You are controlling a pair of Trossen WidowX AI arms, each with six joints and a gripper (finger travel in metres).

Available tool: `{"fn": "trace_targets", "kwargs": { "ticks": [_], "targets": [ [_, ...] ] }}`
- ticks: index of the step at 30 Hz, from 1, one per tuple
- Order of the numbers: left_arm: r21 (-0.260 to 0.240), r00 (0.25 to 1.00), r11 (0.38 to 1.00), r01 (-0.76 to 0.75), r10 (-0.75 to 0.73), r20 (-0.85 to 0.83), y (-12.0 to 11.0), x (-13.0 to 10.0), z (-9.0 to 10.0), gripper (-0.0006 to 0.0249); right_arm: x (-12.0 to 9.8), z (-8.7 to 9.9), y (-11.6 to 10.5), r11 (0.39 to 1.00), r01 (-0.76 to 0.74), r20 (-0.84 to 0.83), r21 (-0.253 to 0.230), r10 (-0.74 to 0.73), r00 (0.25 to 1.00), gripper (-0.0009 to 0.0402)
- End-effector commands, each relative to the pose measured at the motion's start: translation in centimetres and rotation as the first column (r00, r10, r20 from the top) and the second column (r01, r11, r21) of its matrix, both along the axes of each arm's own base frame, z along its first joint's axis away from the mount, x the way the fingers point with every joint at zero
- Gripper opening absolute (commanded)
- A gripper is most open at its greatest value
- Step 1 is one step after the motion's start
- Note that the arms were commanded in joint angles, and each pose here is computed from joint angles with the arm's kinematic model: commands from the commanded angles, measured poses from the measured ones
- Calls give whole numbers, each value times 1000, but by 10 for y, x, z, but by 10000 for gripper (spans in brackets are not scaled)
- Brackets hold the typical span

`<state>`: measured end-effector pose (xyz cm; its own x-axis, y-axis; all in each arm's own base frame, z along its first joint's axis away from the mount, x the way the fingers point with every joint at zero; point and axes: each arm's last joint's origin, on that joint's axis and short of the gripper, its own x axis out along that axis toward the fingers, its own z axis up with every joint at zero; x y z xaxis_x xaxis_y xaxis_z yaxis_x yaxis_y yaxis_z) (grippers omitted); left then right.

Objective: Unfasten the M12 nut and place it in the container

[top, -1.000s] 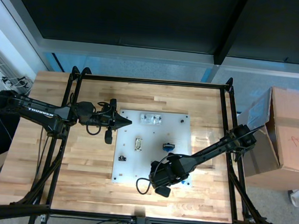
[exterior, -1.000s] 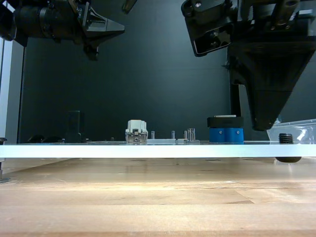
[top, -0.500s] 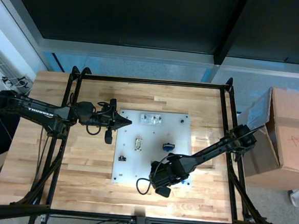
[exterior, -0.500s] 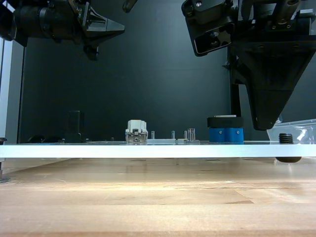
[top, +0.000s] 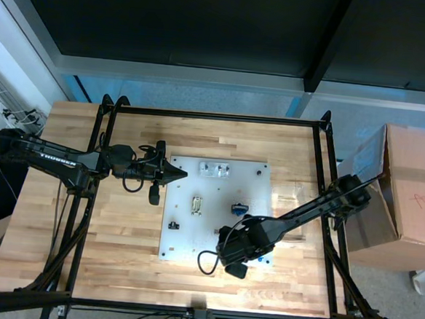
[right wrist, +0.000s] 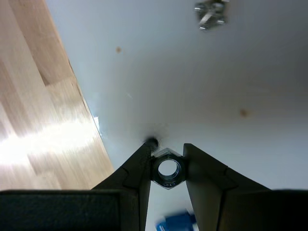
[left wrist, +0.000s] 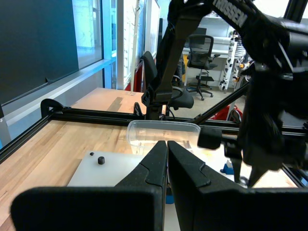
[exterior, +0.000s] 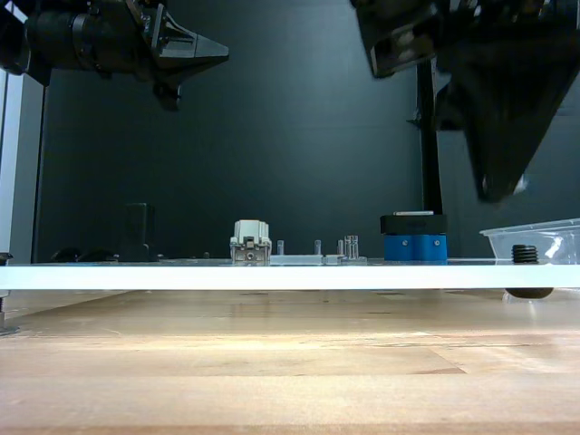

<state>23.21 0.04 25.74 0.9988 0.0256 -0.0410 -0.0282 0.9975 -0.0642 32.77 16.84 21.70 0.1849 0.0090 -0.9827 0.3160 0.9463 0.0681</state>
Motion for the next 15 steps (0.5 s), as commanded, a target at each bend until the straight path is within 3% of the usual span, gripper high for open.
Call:
{"fn": "trace_targets", "kwargs": {
  "ticks": [1, 15],
  "targets": [
    [0, 1000, 1000, 0, 0, 1, 0, 0, 0, 0, -15, 11, -11, 1000, 0, 12, 3, 0, 1000, 0],
    [0, 1000, 1000, 0, 0, 1, 0, 0, 0, 0, -111, 28, -90, 992, 127, 56, 15, -127, 990, 0]
  ]
}}
